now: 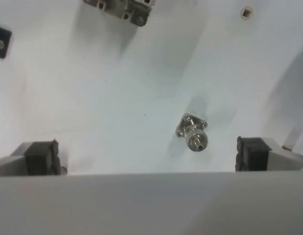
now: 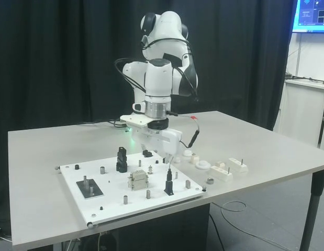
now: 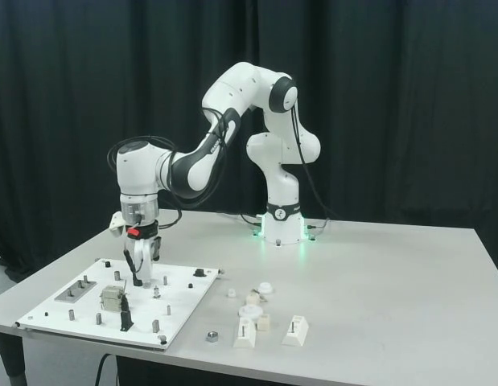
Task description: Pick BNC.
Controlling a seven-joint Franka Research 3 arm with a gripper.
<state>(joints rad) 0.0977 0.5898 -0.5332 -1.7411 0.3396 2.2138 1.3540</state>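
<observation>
Black curtains hang behind your grey table (image 2: 57, 141), where the white Franka arm (image 3: 192, 161) reaches over a flat white board (image 2: 107, 201) studded with small fixtures.

You see the gripper (image 1: 146, 154) hovering above the board with its fingers spread wide, holding nothing; their black, ribbed pads (image 1: 41, 156) frame bare white surface in the wrist view. Between them, nearer one pad than the other, the BNC (image 1: 193, 133) stands upright on the board: a shiny metal barrel, round and hollow at its tip, rising from a small square flange with a screw at each corner. Neither finger touches it.

Elsewhere on the board you find a boxy metal connector (image 2: 137, 180), a tall black plug (image 2: 121, 159) and a grey block (image 2: 88, 188).

Off the board, white blocks (image 2: 230, 170) and round white pieces (image 2: 202, 165) lie loose on the table top.
</observation>
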